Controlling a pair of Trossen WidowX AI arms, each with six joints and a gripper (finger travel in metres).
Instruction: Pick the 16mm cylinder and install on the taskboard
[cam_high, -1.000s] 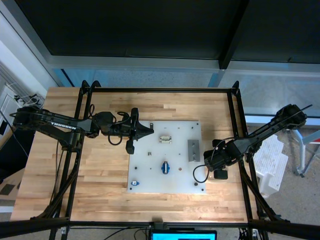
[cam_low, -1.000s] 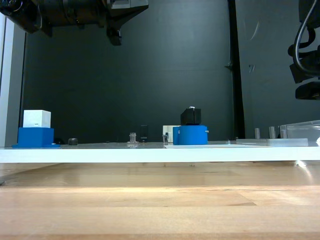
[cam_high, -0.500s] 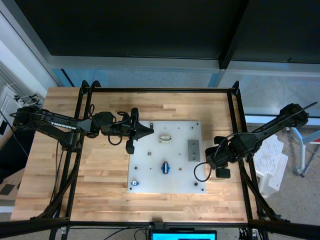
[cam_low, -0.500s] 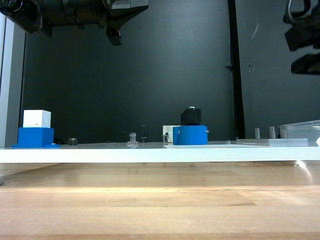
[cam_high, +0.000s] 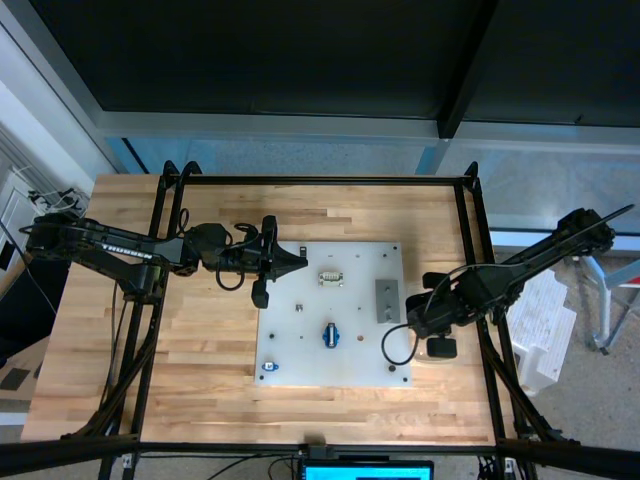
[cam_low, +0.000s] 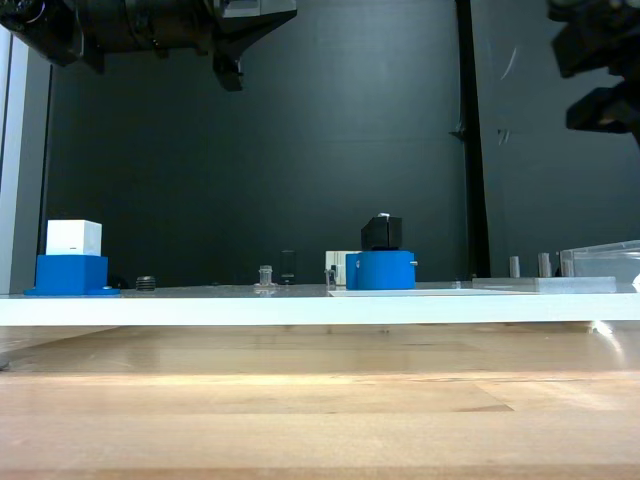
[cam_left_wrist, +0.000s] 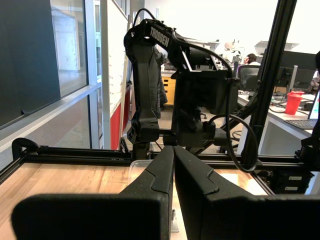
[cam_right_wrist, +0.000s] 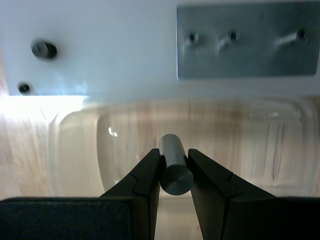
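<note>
A short silver-grey 16mm cylinder (cam_right_wrist: 175, 176) is pinched between the fingers of my right gripper (cam_right_wrist: 174, 156), which is shut on it. The gripper hangs above a clear plastic tray (cam_right_wrist: 80, 150), just off the right edge of the white taskboard (cam_right_wrist: 115, 55). From above, the right gripper (cam_high: 420, 322) sits beside the taskboard (cam_high: 300, 340), level with its grey metal block (cam_high: 387, 299); the cylinder is hidden there. My left gripper (cam_high: 292, 262) is shut and empty, held high over the board's far left corner, and its fingers (cam_left_wrist: 160, 175) press together.
On the board stand a blue connector (cam_high: 331, 334), a beige connector (cam_high: 329, 277) and a small blue part (cam_high: 268, 367). The grey block (cam_right_wrist: 247, 40) carries several small pegs. A black frame (cam_high: 470, 250) rings the table. The tray (cam_low: 605, 258) rests at the right.
My right gripper has lifted clear of the tray with the cylinder in it and shifted left toward the board's edge. The left arm has stayed still.
</note>
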